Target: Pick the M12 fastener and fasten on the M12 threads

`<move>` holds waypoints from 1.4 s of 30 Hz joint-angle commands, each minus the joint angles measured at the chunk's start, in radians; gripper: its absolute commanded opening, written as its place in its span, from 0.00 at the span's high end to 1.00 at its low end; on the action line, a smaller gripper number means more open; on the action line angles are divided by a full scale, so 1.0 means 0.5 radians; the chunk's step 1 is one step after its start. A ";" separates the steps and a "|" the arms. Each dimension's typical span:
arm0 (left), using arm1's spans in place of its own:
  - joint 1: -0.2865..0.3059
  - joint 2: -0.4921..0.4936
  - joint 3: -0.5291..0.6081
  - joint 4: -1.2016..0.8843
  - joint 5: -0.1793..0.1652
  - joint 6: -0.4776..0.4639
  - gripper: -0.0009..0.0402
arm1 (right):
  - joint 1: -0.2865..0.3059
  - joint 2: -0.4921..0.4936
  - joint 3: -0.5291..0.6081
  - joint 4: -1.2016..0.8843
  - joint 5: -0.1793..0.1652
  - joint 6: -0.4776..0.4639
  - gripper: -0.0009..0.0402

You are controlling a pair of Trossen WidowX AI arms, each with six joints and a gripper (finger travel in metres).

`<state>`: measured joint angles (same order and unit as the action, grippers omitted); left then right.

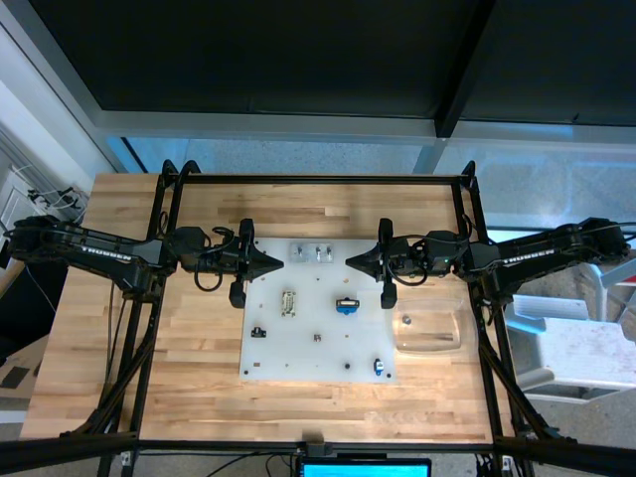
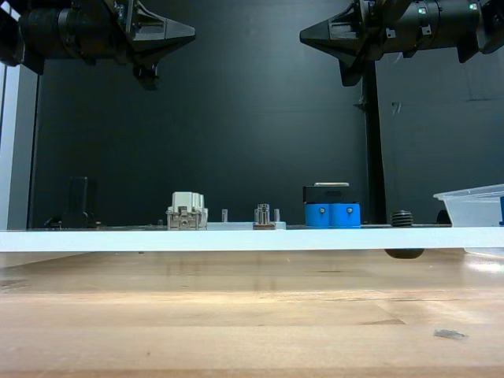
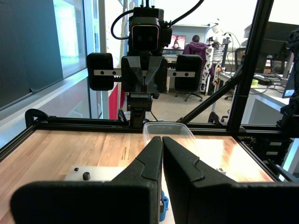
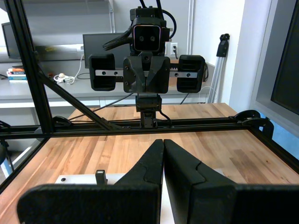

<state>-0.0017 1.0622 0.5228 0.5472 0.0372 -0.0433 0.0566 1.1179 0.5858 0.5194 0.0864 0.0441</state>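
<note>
Hovering above the white board (image 1: 298, 348), the left gripper (image 1: 278, 264) and right gripper (image 1: 350, 260) are facing each other, fingers pressed together, empty. The silver nut (image 1: 404, 320) is lying in the clear tray (image 1: 452, 343); the stud (image 2: 402, 218) is standing bare.

Board (image 1: 298, 348) on table (image 1: 119, 298), tray (image 1: 459, 338) at its right, nut (image 1: 405, 320) inside, left hand (image 1: 281, 265), right hand (image 1: 348, 260) above board

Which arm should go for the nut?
Right. The silver nut lies in the clear tray near the right gripper, with the bare stud close by; the left gripper hangs over the left side of the board.
</note>
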 commanded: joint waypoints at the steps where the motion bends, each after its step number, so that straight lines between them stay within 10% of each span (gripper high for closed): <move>1: 0.001 0.000 0.000 0.001 0.001 0.000 0.98 | 0.001 0.001 0.000 0.002 -0.001 0.000 0.98; 19: 0.000 0.000 0.000 0.000 0.001 -0.001 0.98 | 0.003 -0.024 0.025 -0.036 -0.018 0.000 0.98; 42: 0.001 0.000 0.000 0.001 0.001 0.000 0.98 | 0.051 -0.055 0.607 -1.830 -0.121 -0.218 0.98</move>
<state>-0.0017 1.0622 0.5228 0.5472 0.0376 -0.0433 0.0795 1.0889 0.8757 -0.3561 0.0250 -0.0616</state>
